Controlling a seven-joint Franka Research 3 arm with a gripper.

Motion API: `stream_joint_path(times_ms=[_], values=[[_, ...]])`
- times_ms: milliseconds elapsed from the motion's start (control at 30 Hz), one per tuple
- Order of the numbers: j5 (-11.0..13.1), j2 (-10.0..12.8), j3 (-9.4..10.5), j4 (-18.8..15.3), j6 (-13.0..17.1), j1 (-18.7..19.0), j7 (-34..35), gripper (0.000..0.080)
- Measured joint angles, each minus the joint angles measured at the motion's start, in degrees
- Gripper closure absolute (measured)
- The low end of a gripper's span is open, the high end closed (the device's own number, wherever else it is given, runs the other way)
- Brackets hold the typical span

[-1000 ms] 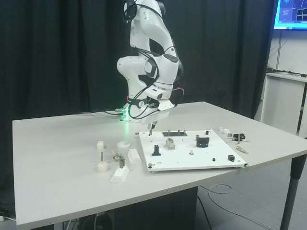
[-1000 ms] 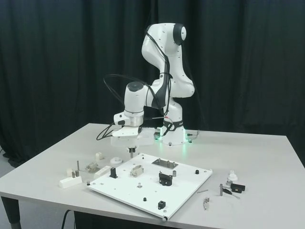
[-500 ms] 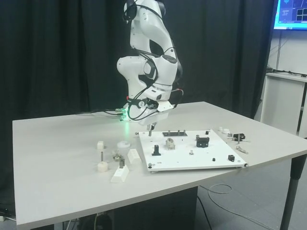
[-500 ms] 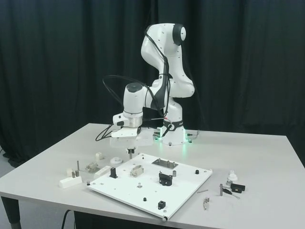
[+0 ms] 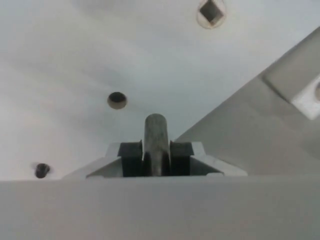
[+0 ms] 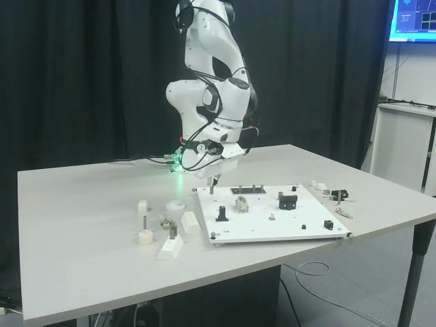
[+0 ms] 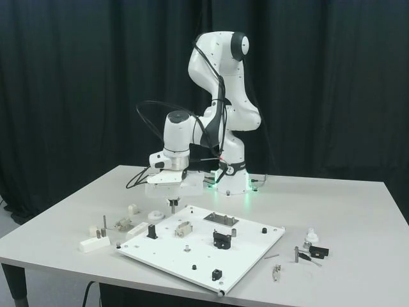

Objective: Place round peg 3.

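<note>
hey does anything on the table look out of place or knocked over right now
Nothing stands out. The gripper holds the round peg upright over a corner of the white board, and the loose parts beside it sit undisturbed.

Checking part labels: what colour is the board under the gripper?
White; the board shows best in the second room view, below the gripper.

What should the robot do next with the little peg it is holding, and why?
Probably shift a little sideways to bring the peg over the hole, then lower it. The gripper is shut on the round peg, held upright just above the white board. In the wrist view the nearest round hole lies a bit off from the peg's tip, so they do not look lined up yet.
</note>
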Motion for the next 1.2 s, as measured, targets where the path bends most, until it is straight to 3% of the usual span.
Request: stream_joint_path(times_ms=[333,700,933,1200], values=[[-2.3,0.0,-3.32,1.0,0.7,-0.2,-2.1,0.069],[-2.4,0.6,-8.33,1.3,2.3,-0.2,-7.2,0.069],[-1.5,2.1,-10.62,1.3,4.8,-0.2,-9.2,0.069],[1.6,5.0,-11.73,1.6,8.4,-0.2,-12.2,0.069]])
